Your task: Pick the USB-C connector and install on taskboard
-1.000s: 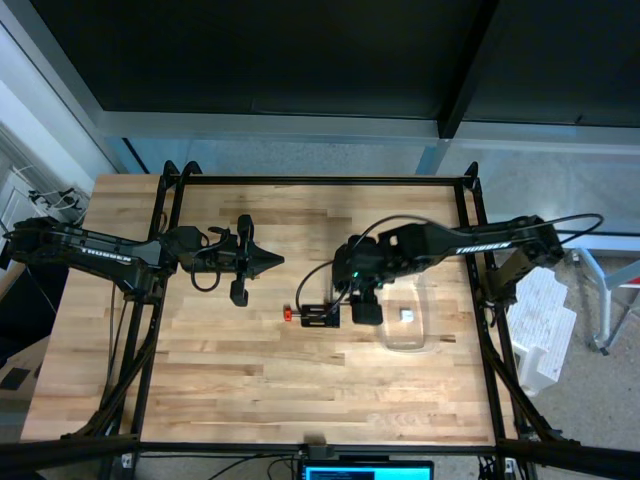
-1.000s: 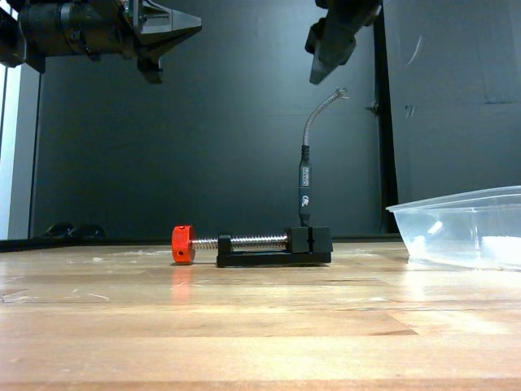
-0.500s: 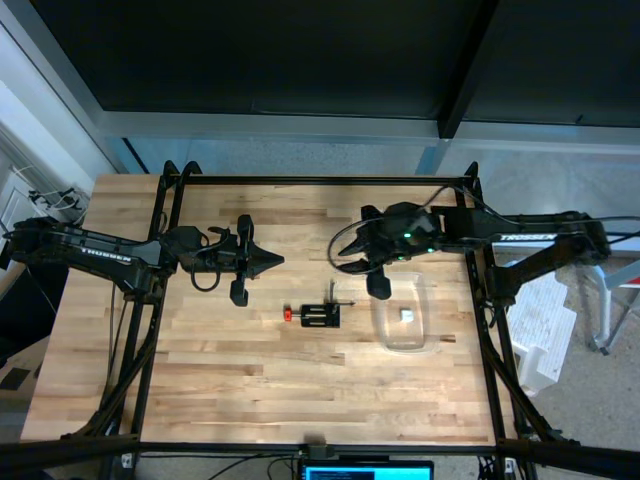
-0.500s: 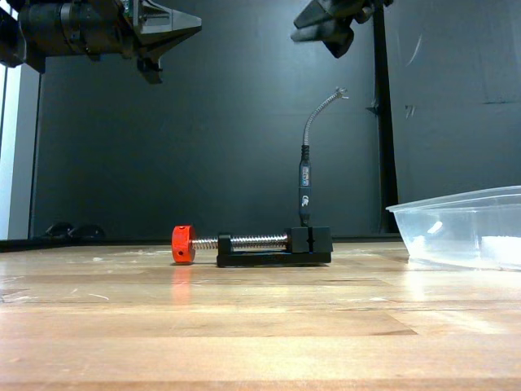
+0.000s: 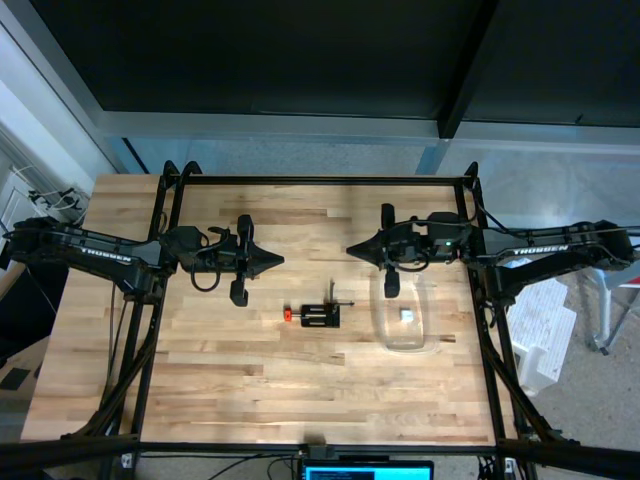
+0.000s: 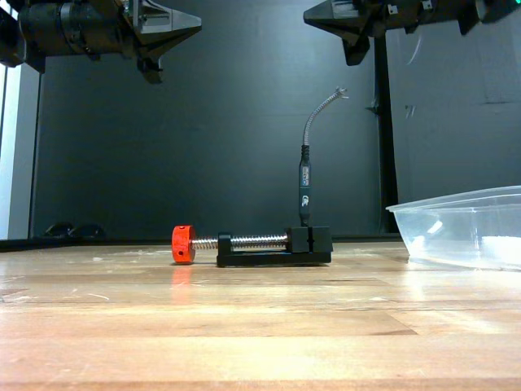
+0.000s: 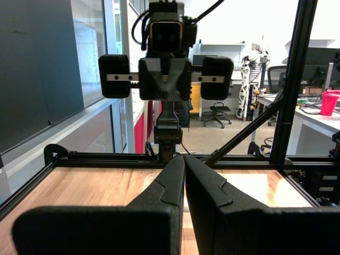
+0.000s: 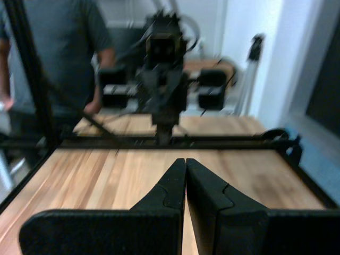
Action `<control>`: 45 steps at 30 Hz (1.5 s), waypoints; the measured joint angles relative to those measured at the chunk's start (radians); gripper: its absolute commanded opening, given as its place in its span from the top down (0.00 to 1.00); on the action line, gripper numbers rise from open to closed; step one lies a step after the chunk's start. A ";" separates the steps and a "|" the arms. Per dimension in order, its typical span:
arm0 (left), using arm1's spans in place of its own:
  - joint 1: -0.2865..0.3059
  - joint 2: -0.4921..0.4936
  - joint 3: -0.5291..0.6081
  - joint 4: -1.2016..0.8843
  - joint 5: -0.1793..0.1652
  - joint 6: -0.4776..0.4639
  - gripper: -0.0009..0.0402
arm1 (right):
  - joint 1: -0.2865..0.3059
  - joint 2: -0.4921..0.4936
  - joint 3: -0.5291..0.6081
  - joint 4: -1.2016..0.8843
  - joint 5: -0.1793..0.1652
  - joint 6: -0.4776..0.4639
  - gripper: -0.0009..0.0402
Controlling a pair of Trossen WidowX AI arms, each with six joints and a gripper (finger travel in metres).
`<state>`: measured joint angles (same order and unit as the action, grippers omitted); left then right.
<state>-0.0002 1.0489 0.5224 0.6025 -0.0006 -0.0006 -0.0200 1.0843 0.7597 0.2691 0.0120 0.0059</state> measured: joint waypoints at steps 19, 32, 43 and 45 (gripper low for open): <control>0.000 0.000 0.000 0.000 0.000 0.000 0.98 | 0.000 -0.048 -0.159 0.194 -0.005 0.083 0.98; 0.000 0.000 0.000 0.000 0.000 0.000 0.98 | 0.000 -0.048 -0.163 0.177 -0.006 0.109 0.98; 0.000 0.000 0.000 0.000 0.000 0.000 0.98 | 0.001 -0.047 -0.163 0.169 -0.006 0.108 0.98; 0.000 0.000 0.000 0.000 0.000 0.000 0.98 | 0.001 -0.047 -0.163 0.169 -0.009 0.108 0.98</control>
